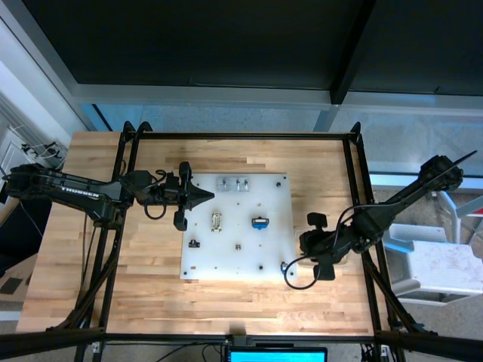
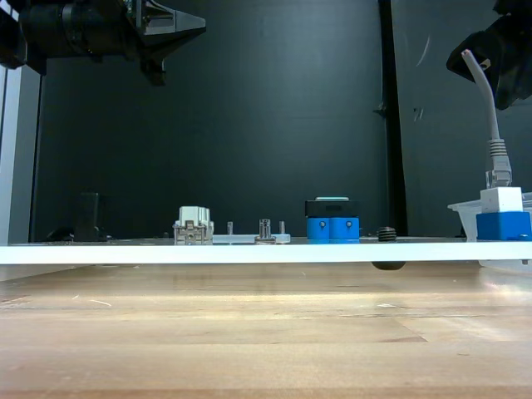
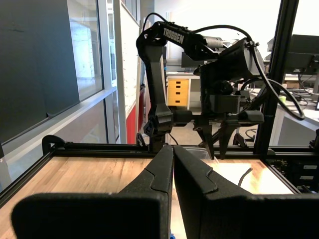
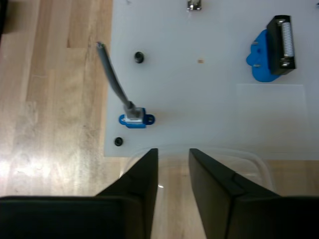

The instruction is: Remove the rj45 connector and place it in the container

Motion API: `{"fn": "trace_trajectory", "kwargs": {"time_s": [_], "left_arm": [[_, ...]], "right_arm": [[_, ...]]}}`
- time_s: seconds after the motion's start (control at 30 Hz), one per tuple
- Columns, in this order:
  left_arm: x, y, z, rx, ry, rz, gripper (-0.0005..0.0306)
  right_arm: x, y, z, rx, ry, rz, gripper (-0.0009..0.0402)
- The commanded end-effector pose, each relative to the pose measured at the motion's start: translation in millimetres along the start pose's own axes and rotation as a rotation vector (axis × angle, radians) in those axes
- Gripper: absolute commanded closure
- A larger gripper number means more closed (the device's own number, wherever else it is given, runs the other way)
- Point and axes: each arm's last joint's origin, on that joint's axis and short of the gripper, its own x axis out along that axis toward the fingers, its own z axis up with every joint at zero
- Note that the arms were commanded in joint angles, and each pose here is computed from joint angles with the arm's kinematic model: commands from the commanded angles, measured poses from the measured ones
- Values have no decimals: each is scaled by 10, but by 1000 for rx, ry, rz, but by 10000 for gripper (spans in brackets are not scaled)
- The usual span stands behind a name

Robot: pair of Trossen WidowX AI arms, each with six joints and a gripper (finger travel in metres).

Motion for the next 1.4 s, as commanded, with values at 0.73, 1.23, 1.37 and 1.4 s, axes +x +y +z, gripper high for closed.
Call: {"fn": "trace_trajectory", "kwargs": {"time_s": [0.73, 1.23, 1.37, 1.4], "left_arm": [[1, 0, -1, 0, 0, 0, 300], [0, 1, 0, 0, 0, 0, 300], [0, 0, 0, 0, 0, 0, 300], [0, 0, 0, 0, 0, 0, 300]], "right_arm": [[425, 251, 48, 39, 18, 10, 173], [612, 317, 64, 43, 15, 0, 173], [663, 328, 66, 43, 17, -7, 173], [673, 331, 68, 43, 15, -9, 173]]}}
